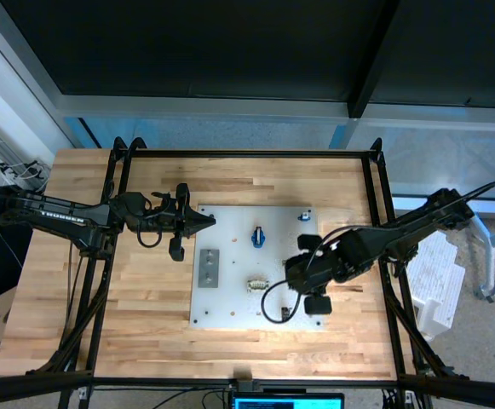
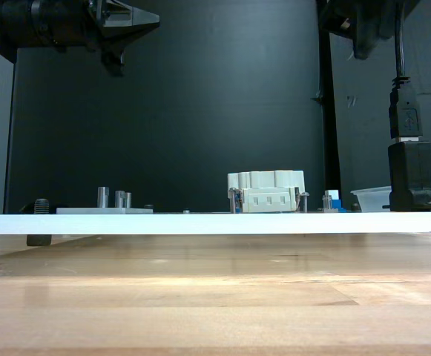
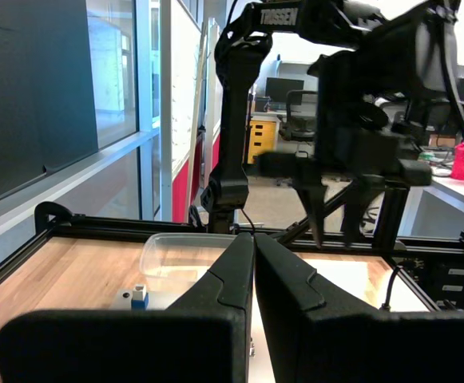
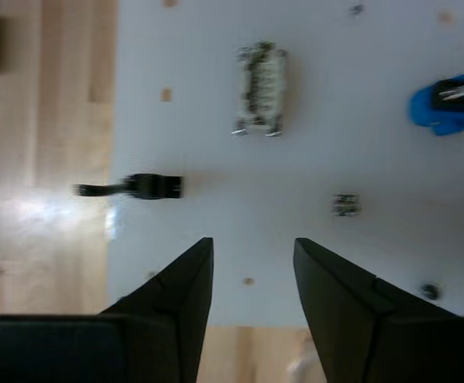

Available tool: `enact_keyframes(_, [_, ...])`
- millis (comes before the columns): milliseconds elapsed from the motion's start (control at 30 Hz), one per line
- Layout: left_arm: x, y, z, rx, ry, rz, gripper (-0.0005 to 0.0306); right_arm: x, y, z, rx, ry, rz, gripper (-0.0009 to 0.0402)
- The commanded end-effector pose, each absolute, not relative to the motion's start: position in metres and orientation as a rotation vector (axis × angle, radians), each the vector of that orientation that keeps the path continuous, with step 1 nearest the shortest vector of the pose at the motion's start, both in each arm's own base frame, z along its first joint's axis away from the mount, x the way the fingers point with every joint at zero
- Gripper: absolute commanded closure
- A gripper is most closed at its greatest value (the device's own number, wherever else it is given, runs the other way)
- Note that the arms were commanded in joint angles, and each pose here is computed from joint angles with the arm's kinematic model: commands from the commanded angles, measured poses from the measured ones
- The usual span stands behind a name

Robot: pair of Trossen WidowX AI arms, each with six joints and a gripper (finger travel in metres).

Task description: Pick the USB connector and install on taskboard

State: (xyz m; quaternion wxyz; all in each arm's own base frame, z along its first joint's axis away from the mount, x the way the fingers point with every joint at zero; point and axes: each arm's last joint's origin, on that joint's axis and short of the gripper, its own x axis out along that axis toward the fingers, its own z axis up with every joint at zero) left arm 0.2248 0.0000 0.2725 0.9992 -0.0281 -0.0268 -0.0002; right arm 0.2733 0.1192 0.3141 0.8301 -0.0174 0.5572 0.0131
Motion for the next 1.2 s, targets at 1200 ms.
enact_keyframes(1200, [0.2248, 0.0001, 0.2726, -0.056, -0.054, 0.000, 0.0300, 0.233, 0.000, 0.318, 0.052, 0.340, 0.012, 0.0393])
